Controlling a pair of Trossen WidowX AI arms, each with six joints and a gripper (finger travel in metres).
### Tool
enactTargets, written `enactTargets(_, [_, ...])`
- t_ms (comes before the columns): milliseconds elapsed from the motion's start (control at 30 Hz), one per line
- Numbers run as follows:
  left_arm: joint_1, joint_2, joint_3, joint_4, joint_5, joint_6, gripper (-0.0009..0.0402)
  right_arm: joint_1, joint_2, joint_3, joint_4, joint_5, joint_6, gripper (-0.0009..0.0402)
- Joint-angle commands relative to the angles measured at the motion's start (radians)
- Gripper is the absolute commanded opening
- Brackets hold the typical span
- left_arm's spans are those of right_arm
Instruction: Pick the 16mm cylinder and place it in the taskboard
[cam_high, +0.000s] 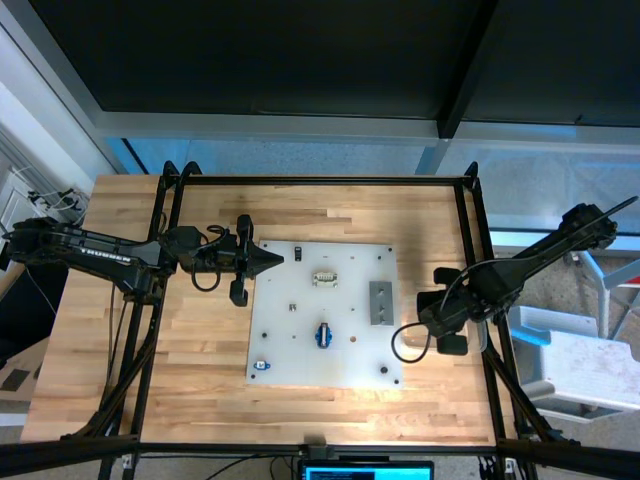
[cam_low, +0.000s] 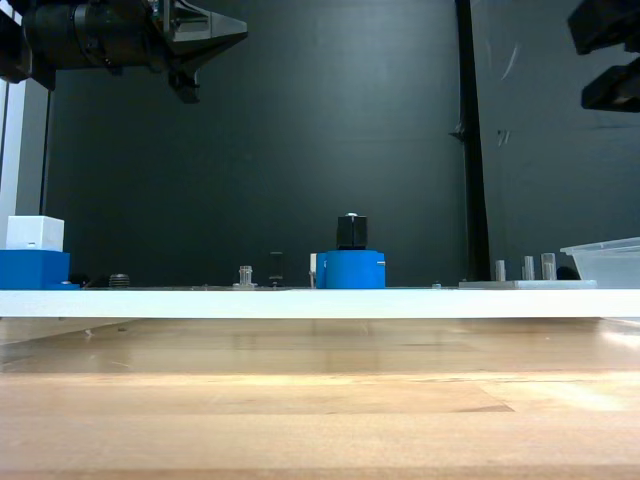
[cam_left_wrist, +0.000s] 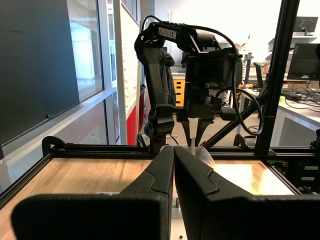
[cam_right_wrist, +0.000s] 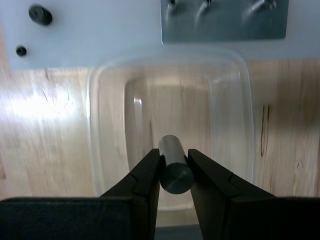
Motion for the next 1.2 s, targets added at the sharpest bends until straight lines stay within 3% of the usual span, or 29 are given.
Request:
enactTargets(33, [0.000,0.000,0.000,0.000,0.000,0.000,0.0000,-0.017,0.048,0.042,0.005,0.000,-0.018,0.0024])
enactTargets(1200, [0.000,0.000,0.000,0.000,0.000,0.000,0.0000,-0.145,0.470,0.423,0.057,-0.005,-0.145,0.0024])
